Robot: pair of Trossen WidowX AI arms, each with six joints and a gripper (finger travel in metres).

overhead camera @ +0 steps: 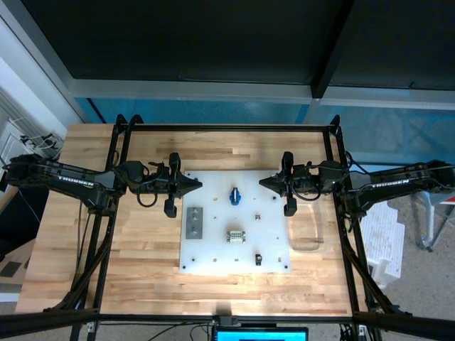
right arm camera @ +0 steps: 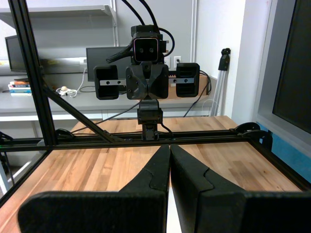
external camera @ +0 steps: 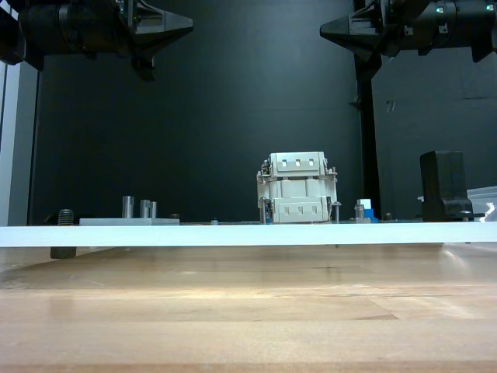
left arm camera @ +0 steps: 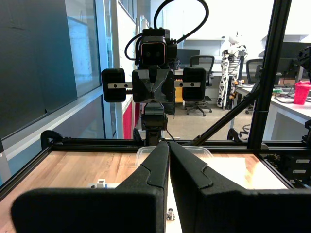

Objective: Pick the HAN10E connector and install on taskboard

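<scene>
tabletop (overhead camera: 142, 284): banded wood planks, matte

taskboard (overhead camera: 213, 256) lies flat on it, centred between the two arms, I'd guess so either can reach. White, smooth, drilled with small holes

small black fitting (overhead camera: 259, 258) near the board's front edge, boxy

HAN10E connector (overhead camera: 237, 236) just behind it, upright on the board near centre. Cream-beige moulded plastic, rectangular. Low view shows two stacked shells with screws at the sides, so I read it as already seated, not loose

grey block (overhead camera: 194, 222) to its left, looks like metal, two holes, flat on the board

blue knob (overhead camera: 235, 195) further back

clear tray (overhead camera: 309, 245) on the wood just off the board's right edge, thin see-through plastic

farthest: left pincer (overhead camera: 197, 183) and right pincer (overhead camera: 264, 183), both high above the board's far corners, tips aimed at each other. Fingers pressed together on both, nothing held. Black matte wedges. Looks like a parked pose, well apart from the connector
</scene>
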